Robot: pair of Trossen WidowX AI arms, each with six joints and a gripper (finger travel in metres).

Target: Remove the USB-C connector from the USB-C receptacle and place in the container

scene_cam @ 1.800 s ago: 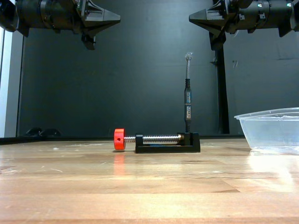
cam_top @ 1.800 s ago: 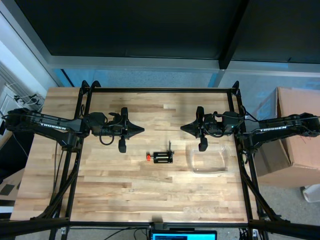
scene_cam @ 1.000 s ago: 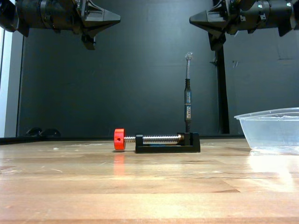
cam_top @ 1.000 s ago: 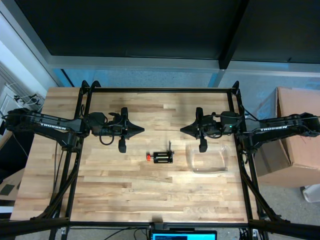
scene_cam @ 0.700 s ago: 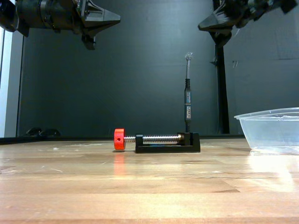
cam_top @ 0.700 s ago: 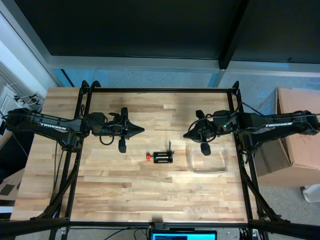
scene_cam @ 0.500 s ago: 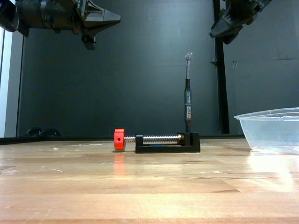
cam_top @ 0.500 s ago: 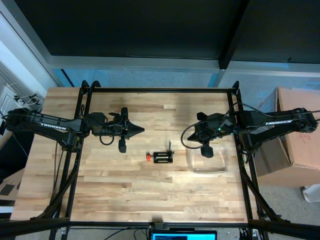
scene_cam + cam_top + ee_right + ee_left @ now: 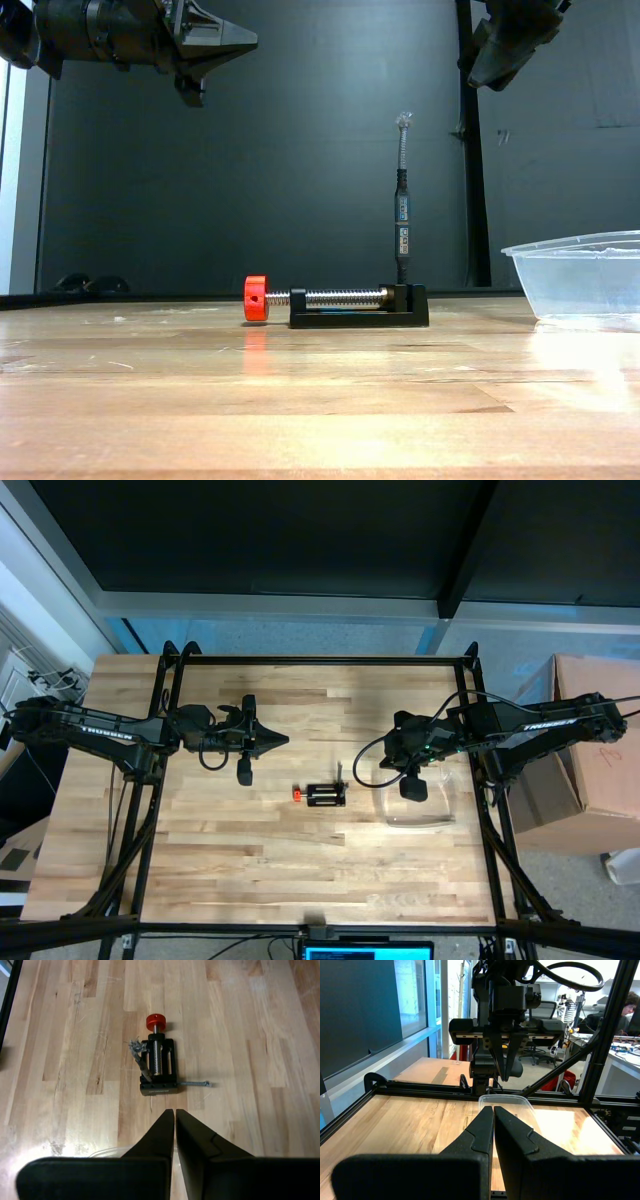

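Both grippers hover closed-fingered; the upright, seated USB-C connector (image 9: 402, 222) stands below and ahead of the right gripper's (image 9: 174, 1111) fingers, farther from the left gripper's (image 9: 493, 1108).

Item count: two hands, namely left hand (image 9: 493, 1108) and right hand (image 9: 175, 1111); one vise (image 9: 159, 1067); one USB-C connector (image 9: 402, 225); one container (image 9: 580, 275); one tabletop (image 9: 250, 830).

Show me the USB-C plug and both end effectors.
USB-C connector (image 9: 401, 228): low view, upright dark body, standing in the clamp (image 9: 358, 318).
Left end effector (image 9: 493, 1108): left wrist view, shut fingertips, raised over table (image 9: 410, 1120).
Right end effector (image 9: 174, 1111): right wrist view, shut fingertips, raised, facing clamp.
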